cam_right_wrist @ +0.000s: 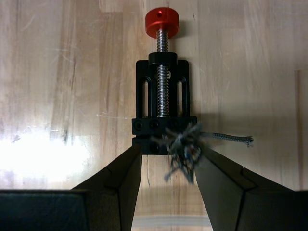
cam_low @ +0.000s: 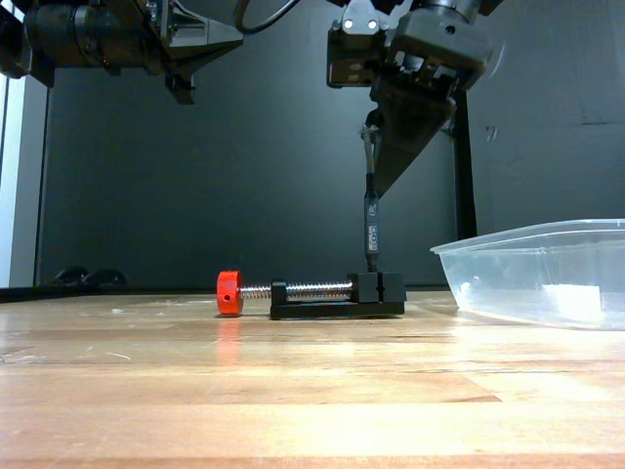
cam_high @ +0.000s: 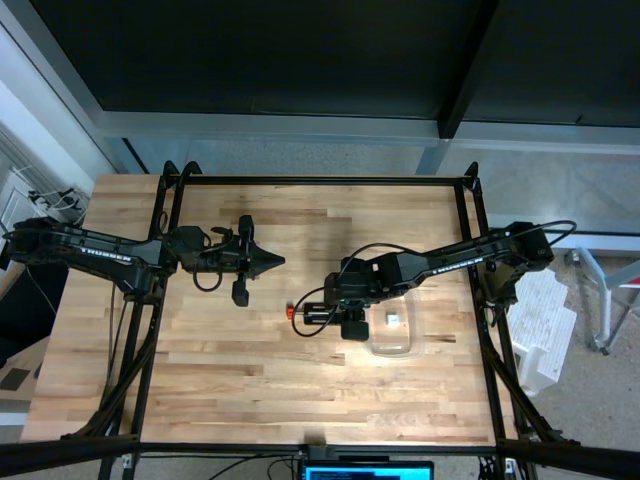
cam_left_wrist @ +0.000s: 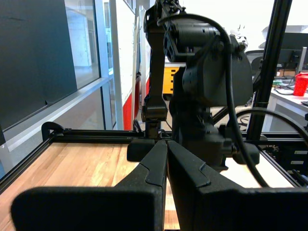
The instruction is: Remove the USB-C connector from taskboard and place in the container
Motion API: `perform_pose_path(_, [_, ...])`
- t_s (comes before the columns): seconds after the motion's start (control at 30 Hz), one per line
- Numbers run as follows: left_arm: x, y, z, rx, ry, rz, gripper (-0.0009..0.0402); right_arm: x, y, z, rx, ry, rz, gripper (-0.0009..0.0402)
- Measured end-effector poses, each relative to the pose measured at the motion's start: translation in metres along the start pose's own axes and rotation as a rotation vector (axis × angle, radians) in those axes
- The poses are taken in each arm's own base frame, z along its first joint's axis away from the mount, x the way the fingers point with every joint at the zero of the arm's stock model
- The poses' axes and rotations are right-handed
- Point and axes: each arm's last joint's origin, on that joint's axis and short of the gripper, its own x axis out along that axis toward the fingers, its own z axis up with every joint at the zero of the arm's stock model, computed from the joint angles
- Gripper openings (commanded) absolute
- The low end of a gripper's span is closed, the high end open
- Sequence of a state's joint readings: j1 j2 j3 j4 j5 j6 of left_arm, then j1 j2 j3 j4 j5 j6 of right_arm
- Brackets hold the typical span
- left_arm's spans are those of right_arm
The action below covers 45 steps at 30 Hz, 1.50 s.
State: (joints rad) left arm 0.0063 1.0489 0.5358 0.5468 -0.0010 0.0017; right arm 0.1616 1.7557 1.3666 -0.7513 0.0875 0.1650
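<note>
Right tool (cam_right_wrist: 168,150): fingers spread to a moderate gap, clamped on nothing. My right wrist view shows them straddling the frayed, fuzzy top of the USB-C connector (cam_right_wrist: 182,150), which sits nearer one finger. I cannot tell whether it touches that finger.

Only the low view shows the connector's full shape. It is a thin dark-grey stick standing upright out of the taskboard (cam_low: 337,293), seated at the end farthest from the red knob (cam_low: 229,292). My right tool hangs directly above the taskboard.

Taskboard: matte black slotted block with a bare threaded steel screw and a round red-orange knob.

The container (cam_low: 542,264) is clear, thin-walled plastic with a rounded rim. It stands just beside the taskboard, off the end away from the knob, with a small white square piece (cam_low: 571,298) inside.

Left tool (cam_high: 265,262): the left wrist view shows its fingers pressed together and empty. The high view puts it well apart from the taskboard, out past the knob end, over the pale wood-plank table (cam_high: 250,380).
</note>
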Motion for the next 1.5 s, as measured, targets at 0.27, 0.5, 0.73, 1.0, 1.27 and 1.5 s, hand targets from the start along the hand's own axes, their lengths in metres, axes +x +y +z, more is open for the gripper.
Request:
perform_pose_path(0.27, [0.000, 0.000, 0.000, 0.000, 0.000, 0.000, 0.0000, 0.009, 0.001, 0.001, -0.016, 0.002, -0.008, 0.0135])
perform_pose_path(0.5, [0.000, 0.000, 0.000, 0.000, 0.000, 0.000, 0.0000, 0.014, 0.000, 0.001, -0.038, 0.011, -0.022, 0.0119])
perform_pose_path(0.73, [0.000, 0.000, 0.000, 0.000, 0.000, 0.000, 0.0000, 0.014, 0.001, 0.001, -0.051, 0.007, -0.019, 0.0097])
perform_pose_path(1.0, [0.000, 0.000, 0.000, 0.000, 0.000, 0.000, 0.0000, 0.014, 0.001, 0.002, -0.062, 0.002, 0.004, 0.0045])
perform_pose_path(1.27, [0.000, 0.000, 0.000, 0.000, 0.000, 0.000, 0.0000, 0.014, 0.001, 0.002, -0.068, 0.002, 0.000, -0.0002])
perform_pose_path(1.5, [0.000, 0.000, 0.000, 0.000, 0.000, 0.000, 0.0000, 0.014, 0.000, 0.002, -0.068, 0.002, 0.000, 0.0000])
